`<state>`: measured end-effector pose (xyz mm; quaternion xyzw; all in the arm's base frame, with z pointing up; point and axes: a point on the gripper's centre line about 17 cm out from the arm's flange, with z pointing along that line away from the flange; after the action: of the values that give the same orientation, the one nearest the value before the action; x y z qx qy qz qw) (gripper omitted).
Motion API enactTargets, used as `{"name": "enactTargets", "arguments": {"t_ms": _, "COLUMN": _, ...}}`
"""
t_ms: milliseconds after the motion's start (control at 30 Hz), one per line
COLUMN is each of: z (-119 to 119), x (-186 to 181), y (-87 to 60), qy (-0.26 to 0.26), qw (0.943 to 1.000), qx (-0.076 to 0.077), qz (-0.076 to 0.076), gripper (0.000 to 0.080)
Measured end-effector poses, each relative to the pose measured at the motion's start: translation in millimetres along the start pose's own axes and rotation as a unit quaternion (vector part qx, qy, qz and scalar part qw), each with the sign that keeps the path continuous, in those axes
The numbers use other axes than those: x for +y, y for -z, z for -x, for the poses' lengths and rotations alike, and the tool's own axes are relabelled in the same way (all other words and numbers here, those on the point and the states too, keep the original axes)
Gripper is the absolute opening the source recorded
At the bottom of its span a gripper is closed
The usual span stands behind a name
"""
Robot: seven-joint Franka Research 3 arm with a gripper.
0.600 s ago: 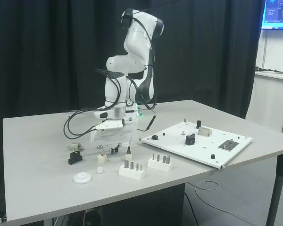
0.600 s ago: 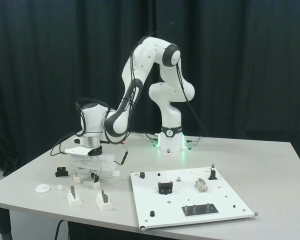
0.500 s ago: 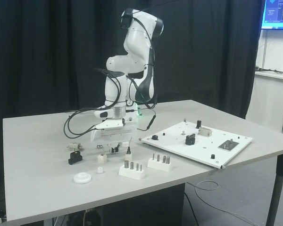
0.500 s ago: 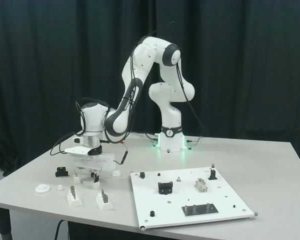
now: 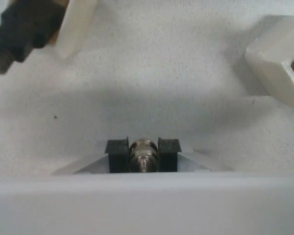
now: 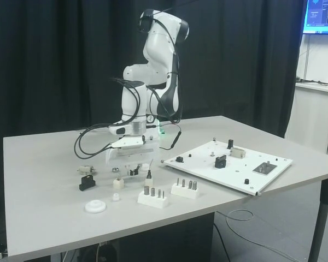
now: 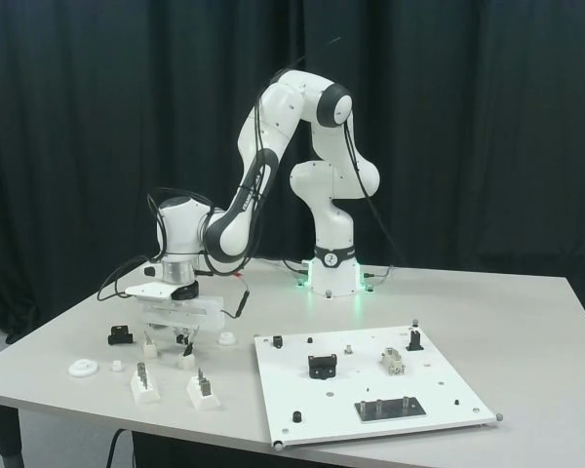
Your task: Insert BNC.
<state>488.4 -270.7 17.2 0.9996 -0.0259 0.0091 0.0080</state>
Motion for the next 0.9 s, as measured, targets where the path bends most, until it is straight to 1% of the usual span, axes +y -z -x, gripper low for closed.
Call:
{"name": "enactTargets", "arguments": {"t_ms": 500, "z": -6, "x": -2, "y": 10.7, "qy": 0.002, "qw": 0.9999, "qx": 0.01, "qz": -0.004, "gripper": 0.0121}}
{"name": "enactTargets", "arguments": {"t_ms": 700, "z": -8, "x": -7, "y": 16.9, "qy": 0.004, "qw": 0.9999, "qx": 0.011, "qz": -0.012, "gripper": 0.0121}}
{"name": "enactTargets", "arguments": {"t_ms": 900, "z": -9, "x": -20, "y": 25.7, "qy": 0.011, "qw": 0.9995, "qx": 0.009, "qz": -0.028, "gripper": 0.0121}}
